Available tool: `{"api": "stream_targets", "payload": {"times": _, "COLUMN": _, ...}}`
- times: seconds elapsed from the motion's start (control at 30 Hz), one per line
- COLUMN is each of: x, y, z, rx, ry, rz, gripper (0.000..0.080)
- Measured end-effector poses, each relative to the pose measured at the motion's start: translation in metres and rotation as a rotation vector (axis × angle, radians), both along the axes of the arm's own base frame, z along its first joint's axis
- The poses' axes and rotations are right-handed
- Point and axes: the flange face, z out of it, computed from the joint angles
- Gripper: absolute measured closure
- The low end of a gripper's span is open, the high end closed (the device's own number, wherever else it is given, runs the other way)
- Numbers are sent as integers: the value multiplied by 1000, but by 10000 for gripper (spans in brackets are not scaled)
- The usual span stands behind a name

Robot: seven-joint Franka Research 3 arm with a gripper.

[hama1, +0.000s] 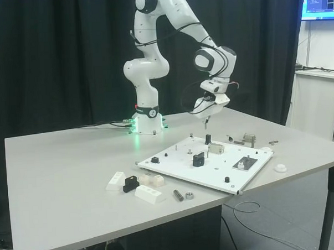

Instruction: Place round peg 3.

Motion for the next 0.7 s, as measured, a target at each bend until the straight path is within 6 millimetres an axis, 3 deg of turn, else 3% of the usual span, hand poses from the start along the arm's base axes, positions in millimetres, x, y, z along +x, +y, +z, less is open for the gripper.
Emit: {"api": "stream_targets", "payload": {"times": 0.7, "x": -29, "y": 128, "z": 20, "rx": 60, "ry": -198, "rz": 3, "gripper": 734}}
